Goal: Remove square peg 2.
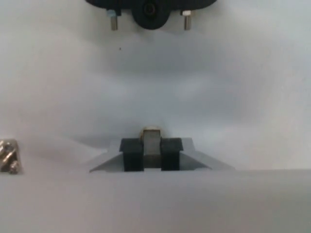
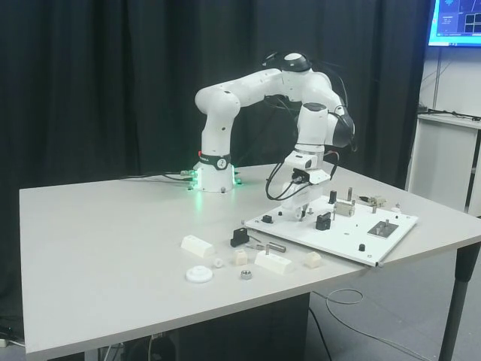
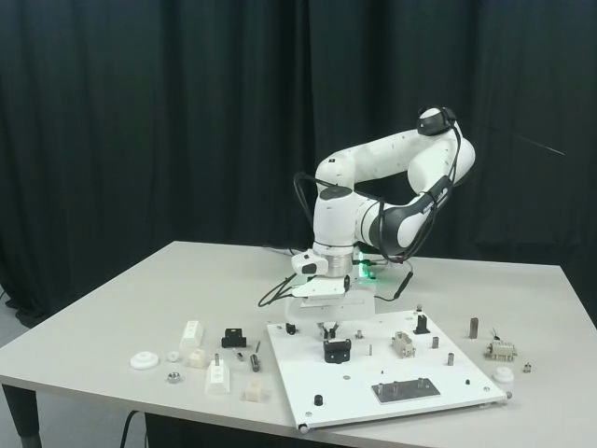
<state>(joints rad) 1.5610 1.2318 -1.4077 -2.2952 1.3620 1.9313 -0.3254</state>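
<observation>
In the wrist view my gripper (image 1: 151, 155) is shut on a grey square peg (image 1: 151, 148). The peg stands between the two black pads (image 1: 132, 154), and its pale tip shows just past them. Under it lies the white assembly board (image 1: 218, 73). From the first room view the gripper (image 2: 295, 210) hangs straight down over the board's (image 2: 376, 244) near-left part. In the second room view the gripper (image 3: 326, 329) is low over the board (image 3: 308, 373), just behind a black block (image 3: 337, 349). Whether the peg's tip still sits in the board I cannot tell.
The board carries a black block (image 2: 324, 221), a grey metal plate (image 2: 383, 228), small posts and connectors. Loose white blocks (image 2: 198, 245), a white gear (image 2: 199, 274), a nut and a black clamp (image 2: 238, 236) lie on the table beside the board. Screws (image 1: 8, 156) show at the wrist picture's edge.
</observation>
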